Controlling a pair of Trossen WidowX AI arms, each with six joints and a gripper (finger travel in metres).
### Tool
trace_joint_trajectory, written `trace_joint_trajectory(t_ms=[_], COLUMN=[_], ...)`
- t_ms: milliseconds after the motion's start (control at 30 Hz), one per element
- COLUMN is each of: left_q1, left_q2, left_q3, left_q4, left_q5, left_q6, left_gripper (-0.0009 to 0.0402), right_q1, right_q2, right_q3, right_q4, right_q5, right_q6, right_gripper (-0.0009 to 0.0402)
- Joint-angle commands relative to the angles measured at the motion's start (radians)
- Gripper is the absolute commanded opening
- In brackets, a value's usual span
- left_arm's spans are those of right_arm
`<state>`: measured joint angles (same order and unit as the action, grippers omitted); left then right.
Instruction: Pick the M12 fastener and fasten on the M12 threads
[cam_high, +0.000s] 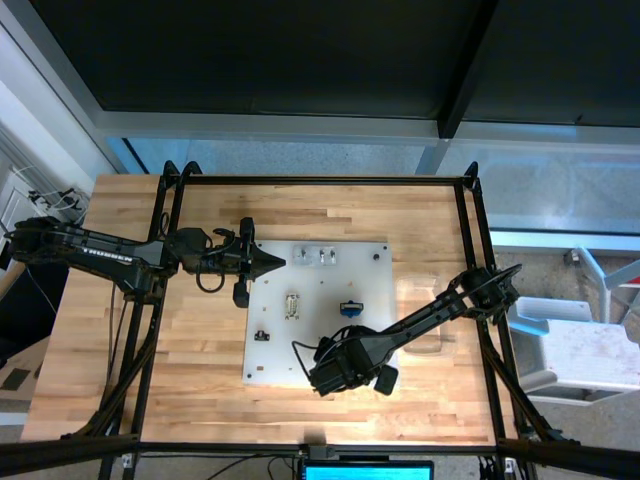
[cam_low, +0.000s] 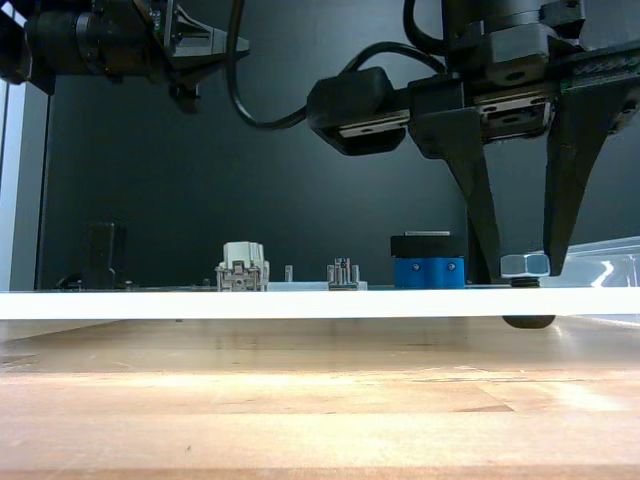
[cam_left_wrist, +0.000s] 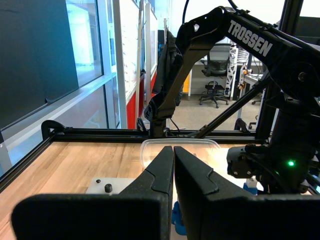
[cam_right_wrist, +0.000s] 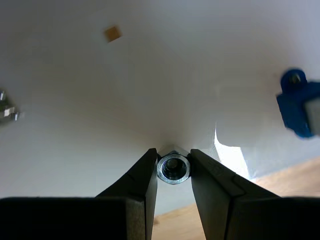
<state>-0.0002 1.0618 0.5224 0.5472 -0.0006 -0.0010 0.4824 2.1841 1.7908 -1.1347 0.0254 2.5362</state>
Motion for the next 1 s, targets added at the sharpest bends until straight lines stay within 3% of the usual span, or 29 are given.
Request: trace_joint_trajectory(t_ms=[33,467,600,1000], left_q1=[0.0,0.0,0.0,0.0], left_q2=[0.0,0.0,0.0,0.0], left_q3=[0.0,0.0,0.0,0.0], left_q4=[0.0,0.0,0.0,0.0], left_q5=[0.0,0.0,0.0,0.0], left_q6=[0.0,0.0,0.0,0.0], left_gripper=[0.0,0.0,0.0,0.0], right_q1=[0.0,0.003,0.003,0.004], right_q2=[0.0,-0.002,-0.002,-0.002], right_q3=[0.001,0.001,0.001,0.0], right_q4=[0.0,-0.002,-0.002,-0.022], right_q5=[0.001,0.001,0.001,0.008], right_q6=[0.124,0.442,0.612,0.605], right_gripper=[0.0014,0.0014,0.0014,0.0014])
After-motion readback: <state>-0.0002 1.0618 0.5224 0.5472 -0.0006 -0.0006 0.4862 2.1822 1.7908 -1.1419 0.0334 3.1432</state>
